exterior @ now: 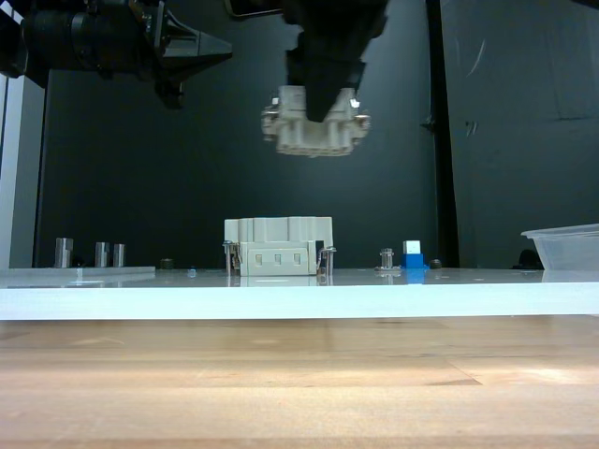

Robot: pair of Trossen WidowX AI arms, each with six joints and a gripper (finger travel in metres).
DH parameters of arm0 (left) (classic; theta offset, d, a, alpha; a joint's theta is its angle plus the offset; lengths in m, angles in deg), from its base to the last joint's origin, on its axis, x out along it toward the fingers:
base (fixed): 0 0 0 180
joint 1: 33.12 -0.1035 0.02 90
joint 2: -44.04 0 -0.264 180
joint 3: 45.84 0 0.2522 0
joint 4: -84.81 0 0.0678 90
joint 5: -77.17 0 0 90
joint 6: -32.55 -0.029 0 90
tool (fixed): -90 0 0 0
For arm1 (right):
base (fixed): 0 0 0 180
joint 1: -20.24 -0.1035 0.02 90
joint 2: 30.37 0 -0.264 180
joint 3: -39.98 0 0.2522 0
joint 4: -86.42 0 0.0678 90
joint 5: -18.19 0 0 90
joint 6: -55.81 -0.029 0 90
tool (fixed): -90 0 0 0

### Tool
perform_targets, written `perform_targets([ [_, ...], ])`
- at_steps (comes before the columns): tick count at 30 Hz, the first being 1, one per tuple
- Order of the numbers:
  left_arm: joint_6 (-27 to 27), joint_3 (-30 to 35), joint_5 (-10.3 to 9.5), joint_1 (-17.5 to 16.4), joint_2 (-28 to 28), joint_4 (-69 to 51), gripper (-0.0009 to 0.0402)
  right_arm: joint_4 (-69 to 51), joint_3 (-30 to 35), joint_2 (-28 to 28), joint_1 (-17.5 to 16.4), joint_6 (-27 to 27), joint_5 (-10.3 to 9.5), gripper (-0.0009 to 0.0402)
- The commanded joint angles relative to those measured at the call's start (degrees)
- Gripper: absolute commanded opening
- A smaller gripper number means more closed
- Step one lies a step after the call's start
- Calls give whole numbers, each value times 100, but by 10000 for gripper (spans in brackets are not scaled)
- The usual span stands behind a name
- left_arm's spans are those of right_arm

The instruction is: Remove the HAN10-E connector and place it in the container

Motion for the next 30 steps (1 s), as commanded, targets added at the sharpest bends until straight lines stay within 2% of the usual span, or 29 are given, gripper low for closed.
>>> perform_targets([
  [1,-2,2,2,-2,2,0,0,181,-483,-350,-26,-68,11,0],
  [13,-2,2,2,-2,2,0,0,721,-2573,-1834,-219,-461,17,0],
  [17,-2,2,2,-2,2,0,0,837,-3287,-2374,-343,-756,205,0],
  [26,-2,2,2,0,2,0,0,1073,-4739,-3554,-706,-1377,221,0],
  [30,-2,2,2,-2,2,0,0,1082,-5233,-4009,-866,-1652,308,0],
])
